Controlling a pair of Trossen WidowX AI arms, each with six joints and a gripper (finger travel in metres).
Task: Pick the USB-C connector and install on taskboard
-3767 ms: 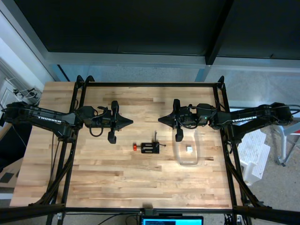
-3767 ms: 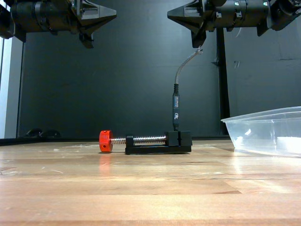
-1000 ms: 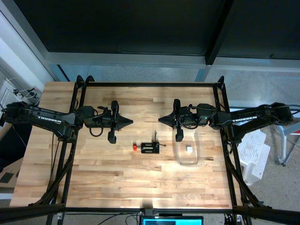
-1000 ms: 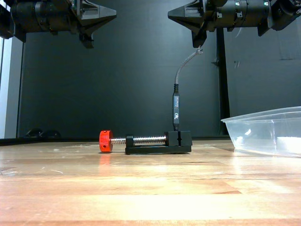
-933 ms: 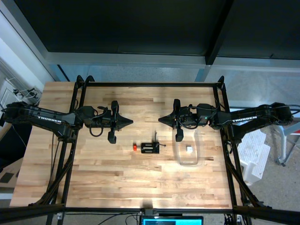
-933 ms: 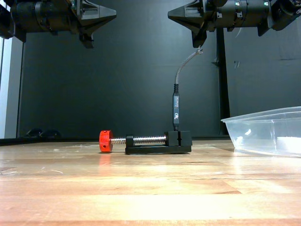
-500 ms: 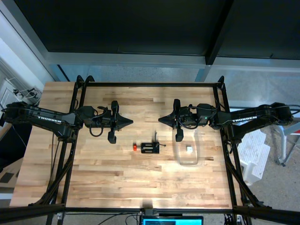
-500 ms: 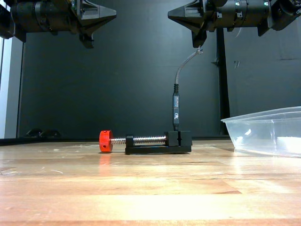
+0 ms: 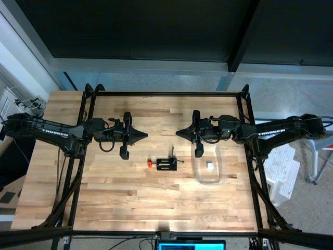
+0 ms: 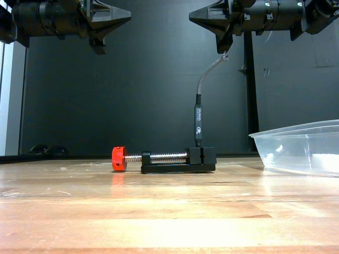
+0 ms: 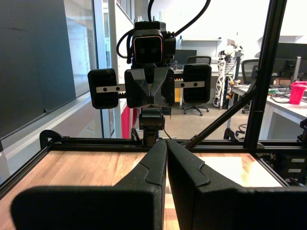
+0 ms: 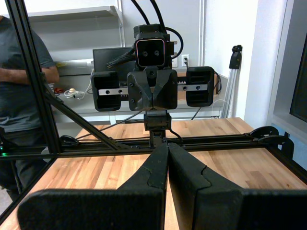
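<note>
Low view: the USB-C connector (image 10: 198, 123) stands upright in the taskboard (image 10: 177, 160), its braided stub curving up toward the right arm.
Seat: the plug foot enters the taskboard at the end away from its red knob (image 10: 119, 159). It looks fully home, so your step is probably just to confirm the fit.
Left gripper (image 9: 144, 135): parked high, up and left of the taskboard, fingers pressed together on nothing.
Right gripper (image 9: 178, 133): high, just right of the taskboard, fingers likewise closed and empty.
Your move: give the stub a wide berth. Its tip sits close under the right arm, and you cannot tell whether they touch.
Risk: a snagged stub could lever the plug out.
Tray (image 10: 296, 151): clear, right of the taskboard, holding a white cube (image 9: 209, 165); leave both alone.
</note>
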